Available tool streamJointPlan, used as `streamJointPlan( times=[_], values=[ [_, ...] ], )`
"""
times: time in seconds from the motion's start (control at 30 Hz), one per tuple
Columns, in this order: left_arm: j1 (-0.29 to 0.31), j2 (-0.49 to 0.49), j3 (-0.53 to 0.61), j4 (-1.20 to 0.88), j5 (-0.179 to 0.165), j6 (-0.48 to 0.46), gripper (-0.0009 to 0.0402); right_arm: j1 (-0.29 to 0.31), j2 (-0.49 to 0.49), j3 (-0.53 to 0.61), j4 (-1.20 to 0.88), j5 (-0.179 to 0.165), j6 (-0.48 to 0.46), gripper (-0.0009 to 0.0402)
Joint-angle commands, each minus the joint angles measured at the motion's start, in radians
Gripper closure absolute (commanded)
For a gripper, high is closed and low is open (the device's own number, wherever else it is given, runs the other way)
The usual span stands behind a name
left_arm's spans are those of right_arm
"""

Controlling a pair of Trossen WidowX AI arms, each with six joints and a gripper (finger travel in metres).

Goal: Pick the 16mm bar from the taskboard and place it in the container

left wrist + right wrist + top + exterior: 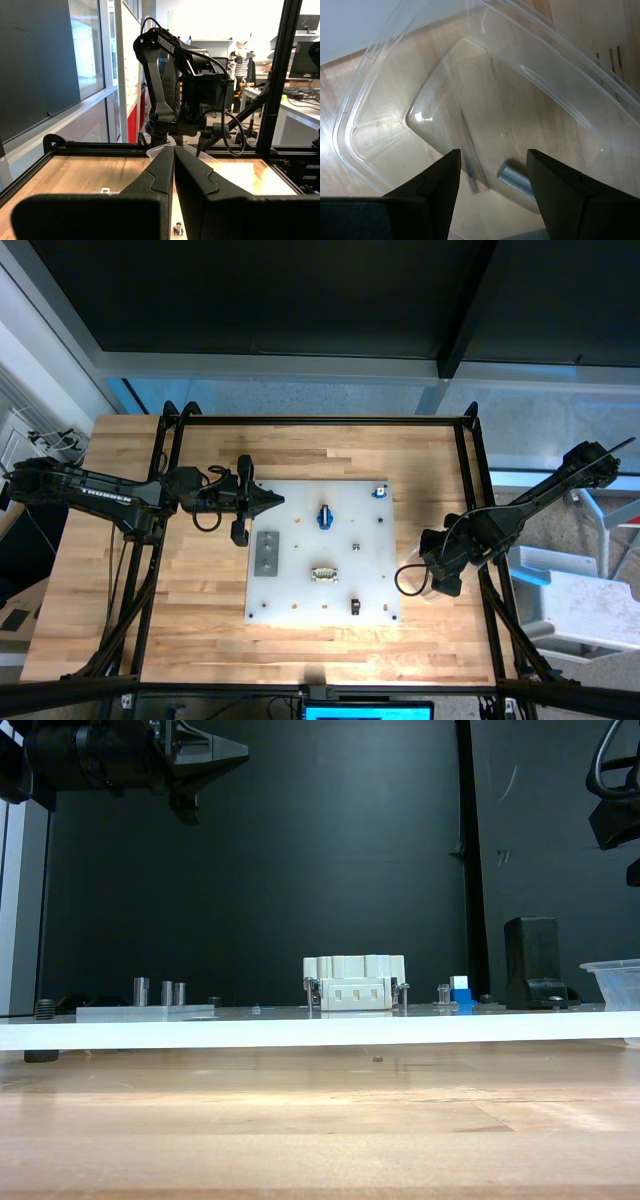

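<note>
16mm bar (516, 181) lies in the container (485, 100) under the spread-fingered right gripper (493, 155), so lift straight up clear of its rim, while the left gripper (173, 150), fingers pressed together, hangs above the taskboard (300, 590).

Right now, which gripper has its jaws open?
The right gripper, over the clear tray; the left gripper, above the board's far left corner, is shut.

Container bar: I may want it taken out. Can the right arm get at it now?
Probably yes: the right gripper hangs open directly over the container, the 16mm bar lying uncovered beneath. The left gripper, shut, hovers over the taskboard, out of the way.
</note>
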Motion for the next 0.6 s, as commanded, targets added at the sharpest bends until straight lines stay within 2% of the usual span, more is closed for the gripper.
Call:
streamJointPlan(
  times=[0.03, 0.6],
  values=[
    [0.0, 0.0, 0.0, 0.0, 0.0, 0.0, 0.0393, 0.0, 0.0, 0.0, 0.002, 0.0, -0.001, 0.0208],
    [0.0, 0.0, 0.0, 0.0, 0.0, 0.0, 0.0393, 0.0, 0.0, 0.0, 0.008, 0.0, -0.001, 0.0208]
  ],
)
